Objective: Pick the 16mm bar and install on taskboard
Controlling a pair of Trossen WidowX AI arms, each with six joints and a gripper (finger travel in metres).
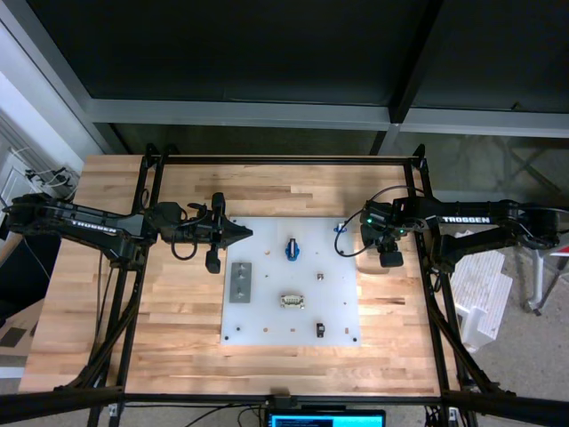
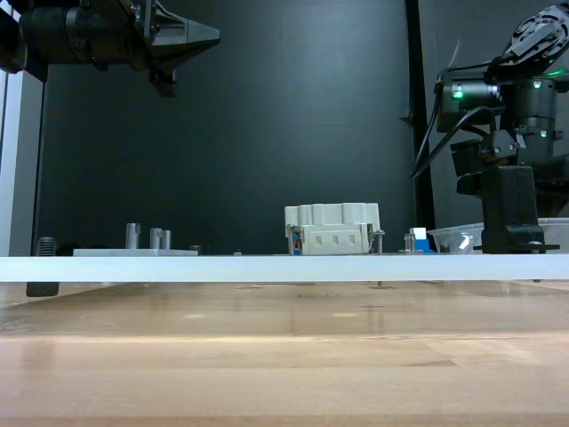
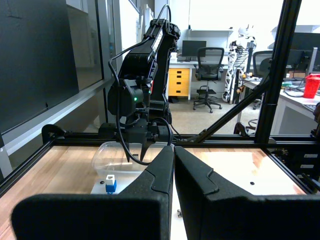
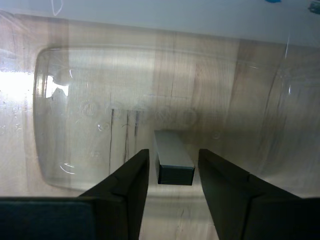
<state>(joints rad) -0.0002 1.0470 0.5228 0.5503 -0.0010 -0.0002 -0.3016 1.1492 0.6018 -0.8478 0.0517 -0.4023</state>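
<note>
High view: wooden table (image 1: 133,311) (grippers (image 1: 247,233) (image 1: 389,260) above)

Surface (image 1: 178,311): evenly lit from above; backdrop (image 1: 267,53) black.
Glare: white patch on clear tray (image 4: 47,85).
Blur: right hand (image 4: 173,151) over clear tray, left hand (image 3: 173,148) above taskboard (image 1: 267,320) far-left corner, both soft, dark.

A robotics lab with office space: a wooden table (image 1: 98,294) inside a black metal frame (image 3: 273,75), and beyond it desks (image 3: 295,98) with monitors (image 3: 194,48), office chairs (image 3: 209,70) and a yellow drawer cabinet (image 3: 179,82)
</note>
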